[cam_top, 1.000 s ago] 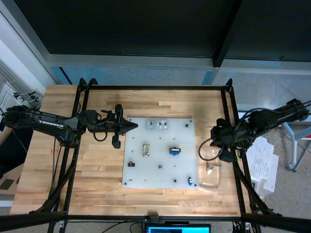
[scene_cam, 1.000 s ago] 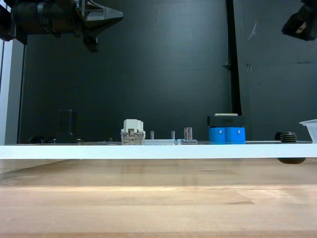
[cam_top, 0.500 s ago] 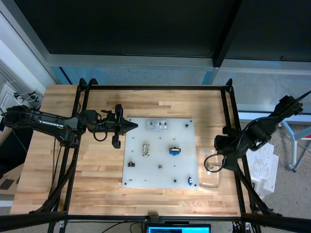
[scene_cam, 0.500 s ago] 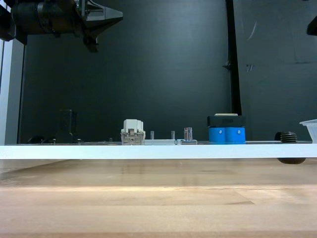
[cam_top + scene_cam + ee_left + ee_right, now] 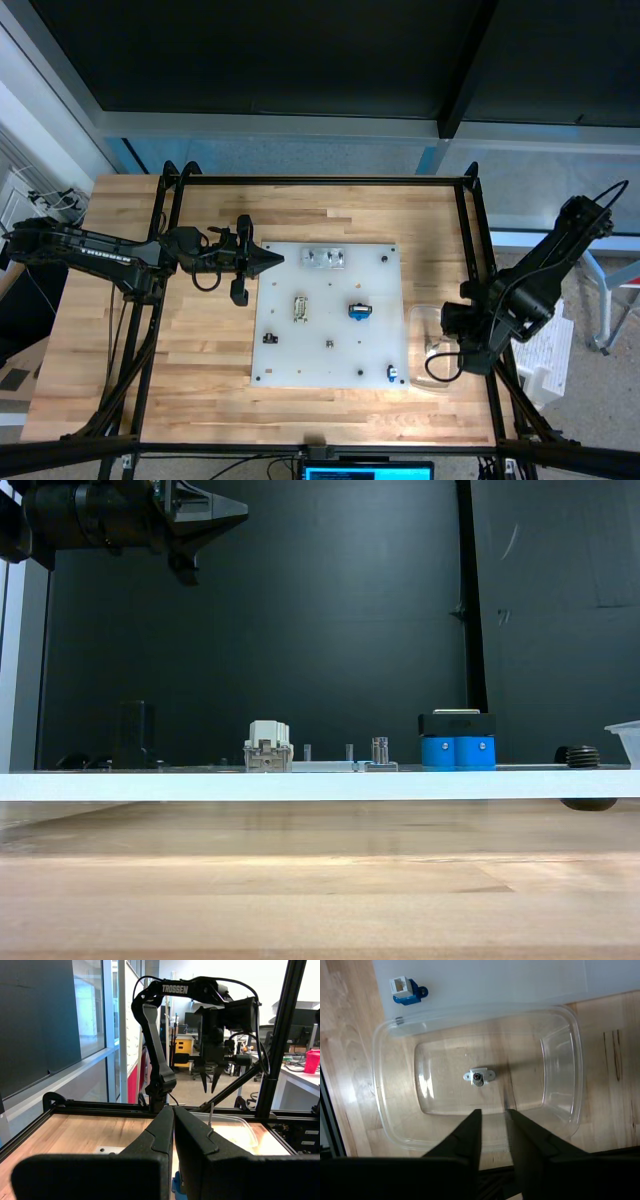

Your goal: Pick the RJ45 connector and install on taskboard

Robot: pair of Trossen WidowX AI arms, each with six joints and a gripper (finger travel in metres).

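One tiny whitish RJ45 connector (image 5: 479, 1076) lies in the clear plastic tray (image 5: 377, 1090), right claw (image 5: 493, 1112) slightly parted above it; left claw (image 5: 173, 1109), closed, hangs over the edge of the white taskboard (image 5: 325, 285).

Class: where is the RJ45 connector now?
High view, right side: RJ45 connector lies in the clear tray beside the taskboard, below the right gripper; left gripper hangs opposite.

A light wooden table (image 5: 200, 380) with plank seams fills the scene; a black metal frame (image 5: 320, 181) runs round its edges, with slanting struts at both sides; a clear plastic tray (image 5: 395, 1090) lies flat on the wood toward the table's right side, open side up; a blue-lit screen (image 5: 367, 470) shows at the near edge; white sheets (image 5: 540, 340) lie off the table on the right; a red cup (image 5: 311, 1061) stands on a distant desk.
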